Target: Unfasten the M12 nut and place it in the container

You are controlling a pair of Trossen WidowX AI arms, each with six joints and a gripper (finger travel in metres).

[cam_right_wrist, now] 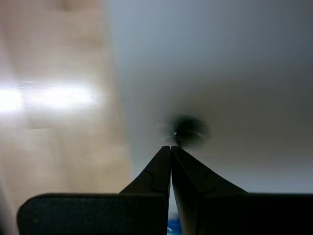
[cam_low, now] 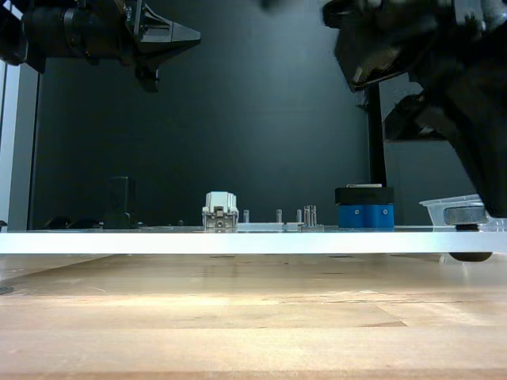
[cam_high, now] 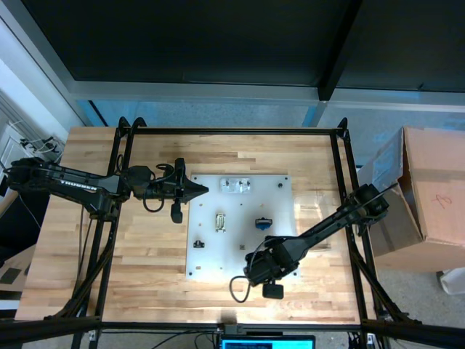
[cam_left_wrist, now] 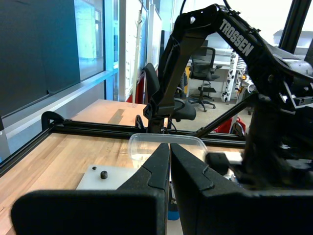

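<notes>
In the low view the silver nut (cam_low: 463, 214) sits low on its stud at the board's near right, in front of the clear container (cam_low: 451, 204). My right gripper (cam_low: 478, 207) comes down from above, and its black fingers reach the nut's right side. Its fingers (cam_right_wrist: 161, 169) are pressed together in the right wrist view with nothing between them, and a blurred dark spot (cam_right_wrist: 188, 129) lies just beyond the tips. The right gripper (cam_high: 256, 267) hides the stud in the high view. My left gripper (cam_high: 202, 189) hangs shut over the board's far left edge, high above it.
The clear container (cam_high: 314, 205) lies right of the white board (cam_high: 218, 254). On the board stand a blue and black block (cam_low: 364, 207), a white connector (cam_low: 220, 212) and small silver posts (cam_low: 309, 214). A cardboard box (cam_high: 425, 196) is off the table's right.
</notes>
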